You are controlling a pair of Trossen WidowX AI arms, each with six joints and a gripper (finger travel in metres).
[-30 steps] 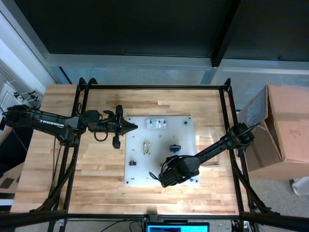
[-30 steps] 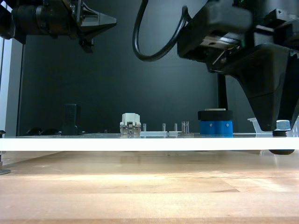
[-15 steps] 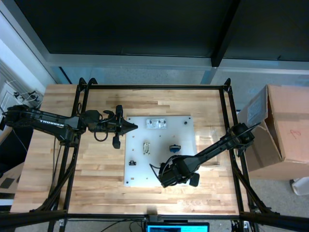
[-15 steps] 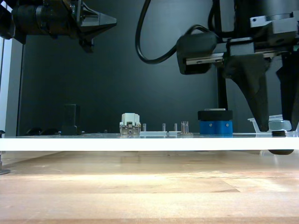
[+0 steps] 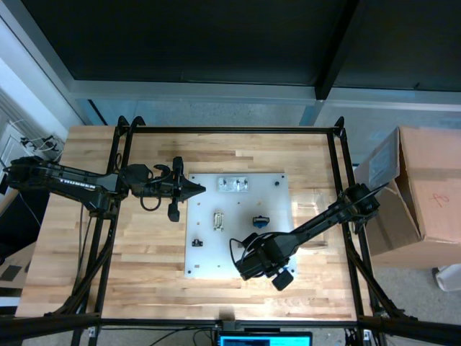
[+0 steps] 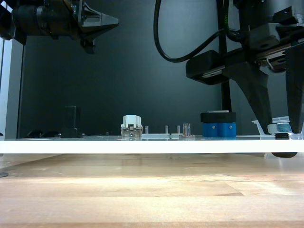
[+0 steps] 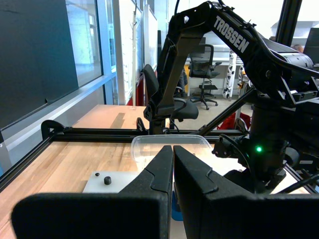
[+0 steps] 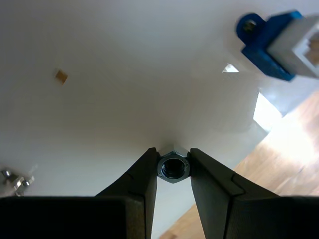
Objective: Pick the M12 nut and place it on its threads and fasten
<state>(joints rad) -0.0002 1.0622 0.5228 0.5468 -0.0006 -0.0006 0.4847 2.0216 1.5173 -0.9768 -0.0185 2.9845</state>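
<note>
Right wrist view: the right gripper (image 8: 173, 158) has its two black fingers (image 8: 142, 179) clamped on the small silver nut (image 8: 173, 168), one on each side of its hexagon, with the nut's dark bore facing the camera. Under it lies the white board (image 8: 114, 74). A blue connector (image 8: 266, 30) with a white socket sits apart from the nut, near the board's edge.

Low view, at the right edge of the frame: the fingertips point straight down and hold the nut on top of its stud (image 6: 284, 136). A little of the short black stud shows below the nut.

High view: the right arm (image 5: 324, 216) reaches in from the right side of the frame to the board's near right part. The left gripper (image 5: 196, 189) hangs left of centre in that frame, at the board's far left edge, raised above the bench (image 5: 144, 252) and well apart from the nut. A cardboard box (image 5: 421, 194) stands at the right edge of the frame.

Left wrist view: the left gripper's fingers are pressed together, and a clear tray (image 7: 169, 142) lies beyond them.
</note>
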